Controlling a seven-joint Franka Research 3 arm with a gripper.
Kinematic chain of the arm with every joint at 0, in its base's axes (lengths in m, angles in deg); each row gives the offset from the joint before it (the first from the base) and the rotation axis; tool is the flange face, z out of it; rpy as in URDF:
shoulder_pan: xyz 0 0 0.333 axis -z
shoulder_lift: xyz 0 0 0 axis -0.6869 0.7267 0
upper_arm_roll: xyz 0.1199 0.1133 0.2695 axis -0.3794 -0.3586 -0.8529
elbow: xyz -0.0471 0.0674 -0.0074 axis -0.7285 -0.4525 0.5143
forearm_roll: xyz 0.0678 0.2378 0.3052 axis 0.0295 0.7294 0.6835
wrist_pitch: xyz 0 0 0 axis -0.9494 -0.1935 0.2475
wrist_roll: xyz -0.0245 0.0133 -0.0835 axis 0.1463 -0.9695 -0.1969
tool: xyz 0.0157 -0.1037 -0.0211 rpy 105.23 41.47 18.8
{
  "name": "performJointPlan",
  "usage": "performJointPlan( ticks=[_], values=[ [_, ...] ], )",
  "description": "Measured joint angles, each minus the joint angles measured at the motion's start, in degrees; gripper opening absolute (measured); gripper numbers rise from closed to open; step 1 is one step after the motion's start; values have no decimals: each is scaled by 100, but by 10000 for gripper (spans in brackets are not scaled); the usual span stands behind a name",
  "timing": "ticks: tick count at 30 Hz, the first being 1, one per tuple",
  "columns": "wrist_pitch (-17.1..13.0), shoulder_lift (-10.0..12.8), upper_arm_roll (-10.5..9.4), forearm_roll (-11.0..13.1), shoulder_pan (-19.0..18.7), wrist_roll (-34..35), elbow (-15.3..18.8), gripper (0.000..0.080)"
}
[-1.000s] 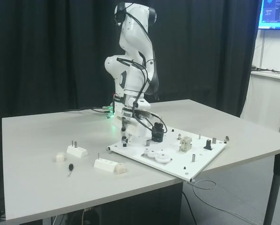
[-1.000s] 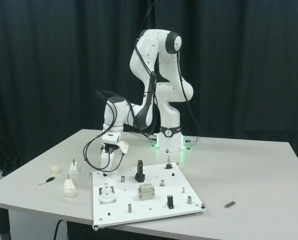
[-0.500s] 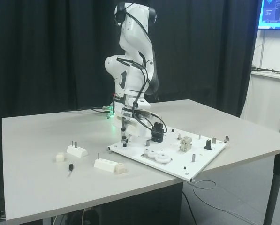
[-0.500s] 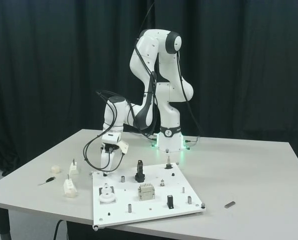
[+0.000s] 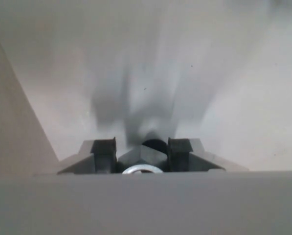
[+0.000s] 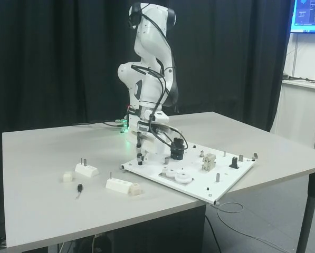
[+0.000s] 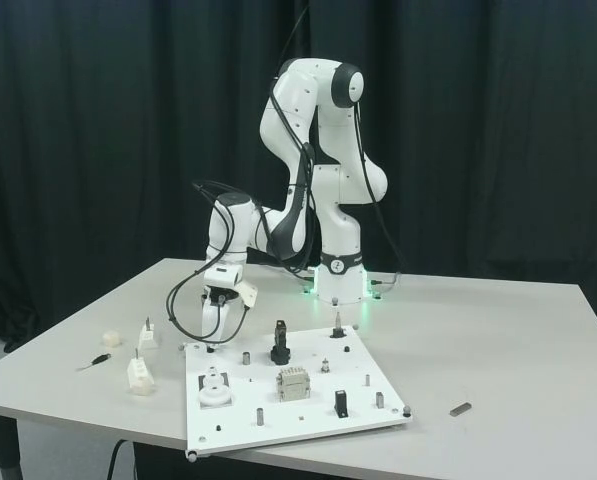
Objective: Insert bolt 4.
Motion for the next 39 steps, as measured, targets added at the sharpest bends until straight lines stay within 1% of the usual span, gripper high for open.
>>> performJointPlan(
  ticks=[13, 39],
  values=[
    [-15, 8, 0, -3, 0, -64, -29, 224],
    [14, 129, 3, -4, 5, -677, -170, 224]
  ],
)
